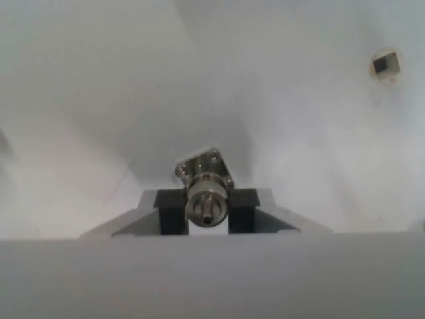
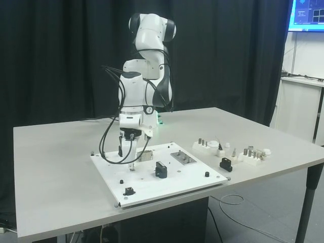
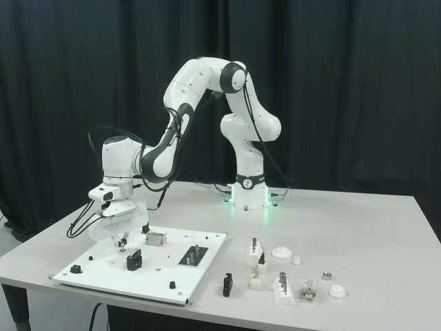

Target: Insert BNC.

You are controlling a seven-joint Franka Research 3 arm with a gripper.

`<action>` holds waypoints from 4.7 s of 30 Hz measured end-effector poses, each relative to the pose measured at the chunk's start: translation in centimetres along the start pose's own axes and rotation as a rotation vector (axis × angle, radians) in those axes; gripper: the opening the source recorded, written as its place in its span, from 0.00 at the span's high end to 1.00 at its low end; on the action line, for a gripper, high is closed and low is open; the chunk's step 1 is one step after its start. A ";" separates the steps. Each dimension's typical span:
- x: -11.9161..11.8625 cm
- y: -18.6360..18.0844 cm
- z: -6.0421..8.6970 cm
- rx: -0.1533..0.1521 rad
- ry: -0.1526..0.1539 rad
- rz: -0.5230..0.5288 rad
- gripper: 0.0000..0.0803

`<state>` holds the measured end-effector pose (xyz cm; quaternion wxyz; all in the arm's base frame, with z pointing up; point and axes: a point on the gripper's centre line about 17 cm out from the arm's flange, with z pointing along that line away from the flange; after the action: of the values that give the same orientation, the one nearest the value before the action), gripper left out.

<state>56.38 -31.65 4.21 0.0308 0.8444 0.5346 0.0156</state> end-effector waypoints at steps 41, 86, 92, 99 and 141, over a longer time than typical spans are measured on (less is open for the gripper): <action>0.0 0.1 0.0 -0.001 0.000 -0.123 0.84; 0.0 0.2 0.1 0.000 -0.002 -0.323 0.84; 0.0 0.2 0.2 0.001 -0.003 -0.358 0.84; 0.0 0.2 0.2 0.000 -0.003 -0.396 0.84; 0.1 0.2 0.3 -0.007 0.016 -0.334 0.84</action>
<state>56.64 -31.68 3.90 0.0315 0.7434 0.6678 0.0186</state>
